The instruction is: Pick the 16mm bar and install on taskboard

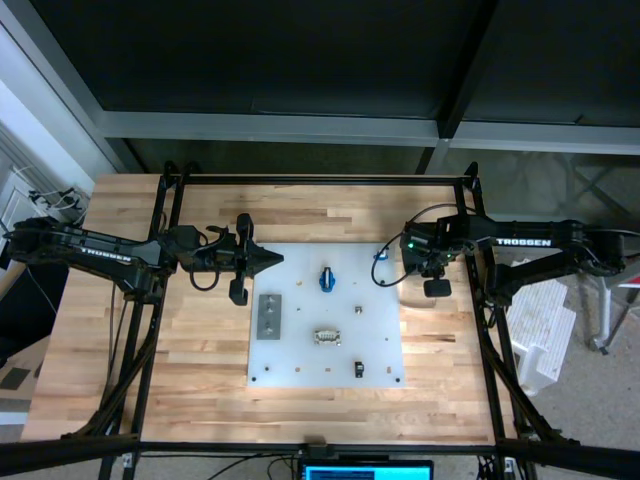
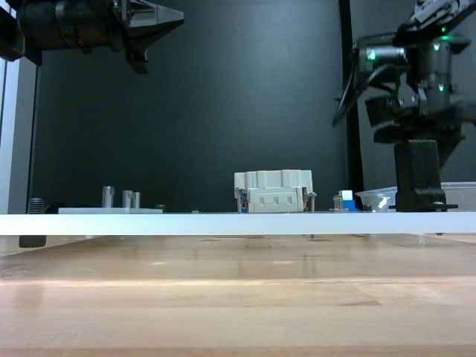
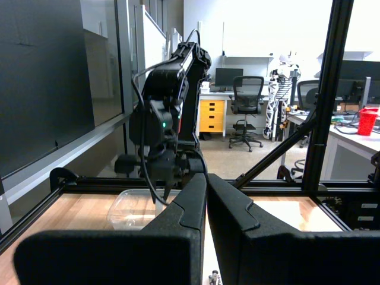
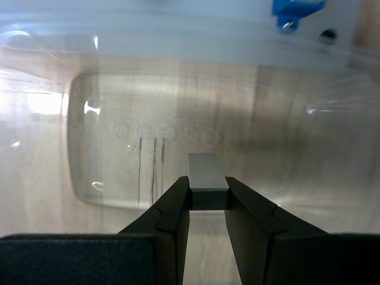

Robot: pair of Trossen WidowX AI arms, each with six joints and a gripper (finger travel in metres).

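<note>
Just off the taskboard (image 1: 300,340)'s right edge, over the clear tray (image 4: 119,148): right gripper (image 4: 208,193), jaws clamped on the 16mm bar (image 4: 208,172), well inside the tray's walls. High above the taskboard's far-left corner: left gripper (image 1: 268,258), jaws pressed together. Open air over the taskboard's middle between the two. Counter (image 1: 200,400) wood along the taskboard's near and left edges.

The left arm reaches out level, high above the taskboard's (image 1: 300,362) far left corner, with the left gripper (image 1: 278,257) pressed closed. The right arm bends down just beyond the taskboard's right edge. Its right gripper (image 4: 208,191) points downward, clamped on the 16mm bar (image 4: 206,169).
</note>
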